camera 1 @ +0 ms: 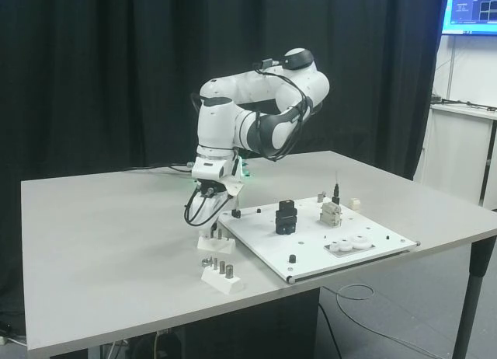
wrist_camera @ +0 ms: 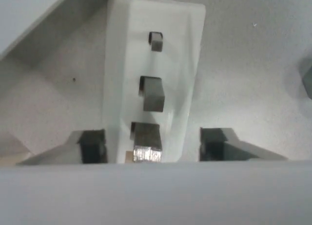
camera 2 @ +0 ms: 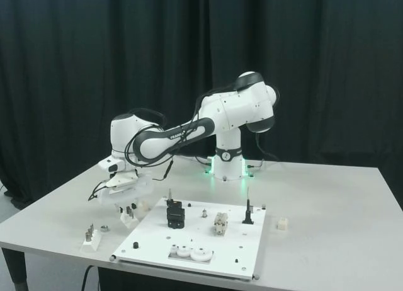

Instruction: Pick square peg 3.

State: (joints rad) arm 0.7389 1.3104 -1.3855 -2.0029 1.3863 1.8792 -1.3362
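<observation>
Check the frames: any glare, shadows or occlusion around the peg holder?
Wrist view: white peg holder glossy with soft glare, pegs cast short shadows, a pale blurred band covers the bottom. First room view: a lit screen at the corner; black curtain backs both room views.

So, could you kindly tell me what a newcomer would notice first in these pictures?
The white arm bends low from its green-lit base against a black curtain. Its open gripper hangs over a white peg holder carrying three grey square pegs, beside the white board.
</observation>
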